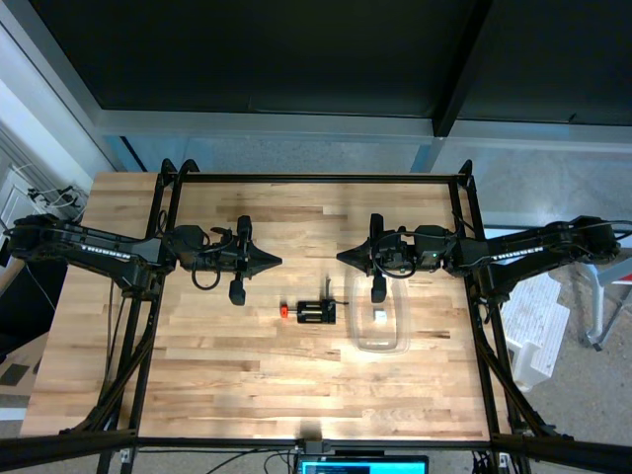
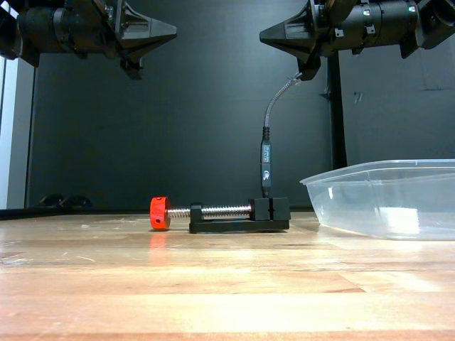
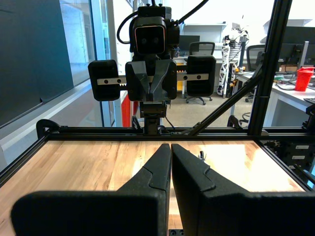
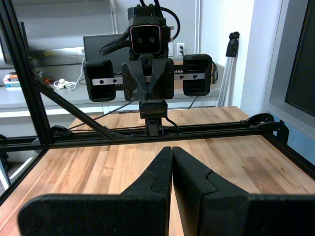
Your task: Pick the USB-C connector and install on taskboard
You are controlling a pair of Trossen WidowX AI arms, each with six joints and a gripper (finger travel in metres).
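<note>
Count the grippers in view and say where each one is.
2. Both hang shut above the table, tips facing each other: the left gripper on the left, the right gripper on the right.

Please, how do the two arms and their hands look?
Both are matte black. The left arm and right arm carry white TROSSEN lettering and looped black cables. The left hand and right hand, high over the table, taper to pointed wedge tips.
</note>
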